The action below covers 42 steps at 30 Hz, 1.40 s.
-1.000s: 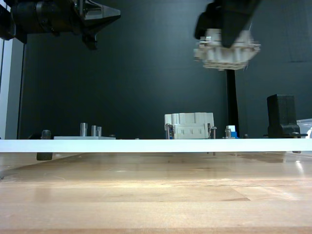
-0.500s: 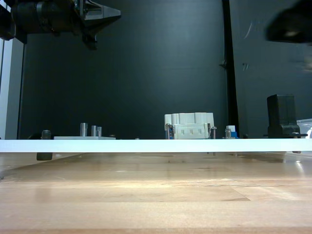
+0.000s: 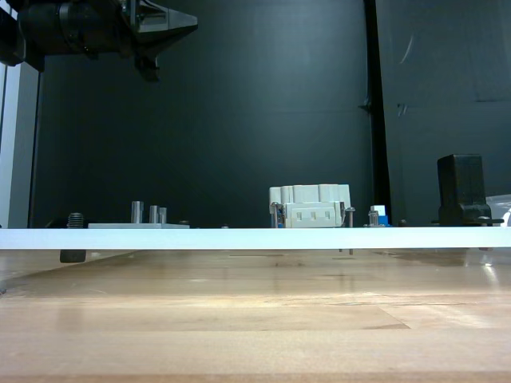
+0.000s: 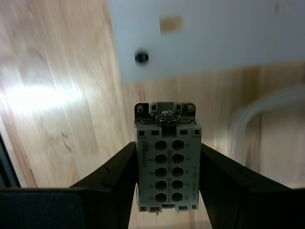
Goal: Remove the HAN10E connector from the taskboard and place in the container
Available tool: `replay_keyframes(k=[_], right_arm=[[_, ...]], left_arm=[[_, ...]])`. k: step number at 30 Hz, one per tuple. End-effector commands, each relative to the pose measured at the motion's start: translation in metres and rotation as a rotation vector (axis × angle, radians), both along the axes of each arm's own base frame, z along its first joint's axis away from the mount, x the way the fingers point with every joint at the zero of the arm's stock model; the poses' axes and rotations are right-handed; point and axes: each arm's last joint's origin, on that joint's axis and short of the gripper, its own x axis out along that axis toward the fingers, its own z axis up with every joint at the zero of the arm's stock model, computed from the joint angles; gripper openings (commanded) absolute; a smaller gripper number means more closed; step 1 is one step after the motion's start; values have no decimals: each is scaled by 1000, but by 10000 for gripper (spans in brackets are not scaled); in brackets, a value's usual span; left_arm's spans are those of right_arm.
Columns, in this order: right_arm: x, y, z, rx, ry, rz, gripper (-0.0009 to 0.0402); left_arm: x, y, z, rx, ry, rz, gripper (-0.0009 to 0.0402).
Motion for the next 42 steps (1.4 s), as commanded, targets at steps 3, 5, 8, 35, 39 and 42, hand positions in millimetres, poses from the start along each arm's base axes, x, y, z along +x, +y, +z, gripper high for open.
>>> replay_keyframes(k=[3, 5, 8, 35, 39, 42], right_arm=[[-10, 4, -9, -8, 7, 18, 23], [-12, 4, -11, -14, 6, 26, 27], [-15, 5, -13, -34, -11, 35, 30], [-32, 8, -50, 17, -65, 9, 127], [-32, 9, -50, 21, -67, 5, 186], [-31, 9, -50, 27, -69, 1, 231]], left_arm=[[0, 0, 0, 0, -1, 0, 0], [0, 0, 0, 0, -1, 0, 0], [0, 0, 0, 0, -1, 0, 0], [0, 0, 0, 0, -1, 0, 0], [0, 0, 0, 0, -1, 0, 0], [0, 0, 0, 0, -1, 0, 0]])
